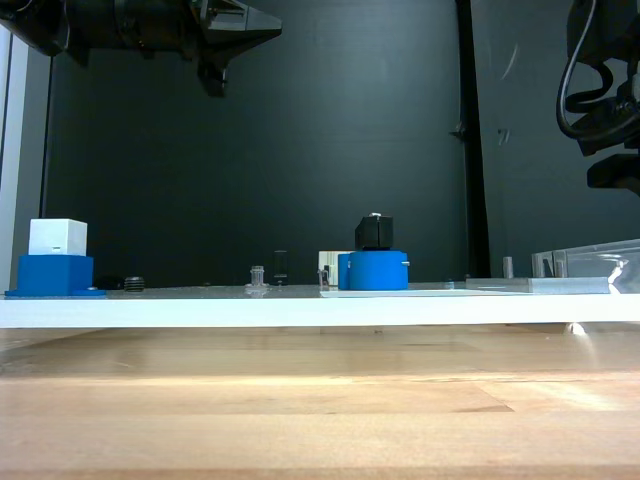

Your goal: Pick the 16mm cylinder and install on the taskboard

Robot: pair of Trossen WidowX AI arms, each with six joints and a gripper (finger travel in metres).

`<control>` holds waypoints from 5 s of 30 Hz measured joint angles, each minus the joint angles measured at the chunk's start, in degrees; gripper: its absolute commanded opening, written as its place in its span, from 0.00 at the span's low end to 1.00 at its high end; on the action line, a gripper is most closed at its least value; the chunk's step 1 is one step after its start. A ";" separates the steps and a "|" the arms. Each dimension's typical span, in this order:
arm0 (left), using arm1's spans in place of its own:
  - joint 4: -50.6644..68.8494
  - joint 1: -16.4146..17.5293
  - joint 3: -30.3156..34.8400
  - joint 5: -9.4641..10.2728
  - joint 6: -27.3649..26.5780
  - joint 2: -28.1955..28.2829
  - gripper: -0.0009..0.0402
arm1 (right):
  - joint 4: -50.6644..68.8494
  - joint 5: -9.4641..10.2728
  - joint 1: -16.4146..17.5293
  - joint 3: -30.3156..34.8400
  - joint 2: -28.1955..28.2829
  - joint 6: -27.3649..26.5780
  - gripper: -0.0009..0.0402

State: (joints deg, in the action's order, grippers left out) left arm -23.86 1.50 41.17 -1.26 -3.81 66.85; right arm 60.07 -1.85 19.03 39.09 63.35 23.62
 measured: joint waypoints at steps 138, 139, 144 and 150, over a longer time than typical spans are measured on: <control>0.00 0.00 0.00 0.00 0.02 -0.02 0.02 | -6.88 -1.60 2.95 -0.22 0.20 6.54 0.02; 0.00 0.00 0.02 0.00 0.02 0.00 0.02 | -6.38 -1.62 2.95 -0.22 0.20 6.49 0.02; 0.00 0.00 0.00 0.00 0.00 0.00 0.02 | -4.04 -3.52 2.93 -0.22 0.20 6.36 0.02; 0.00 0.00 0.02 0.00 0.02 0.00 0.02 | -4.17 -4.09 2.86 -0.02 1.92 6.01 0.02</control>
State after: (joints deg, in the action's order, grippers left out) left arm -23.86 1.50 41.19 -1.26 -3.79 66.85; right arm 55.90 -5.93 21.89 39.07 65.28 29.63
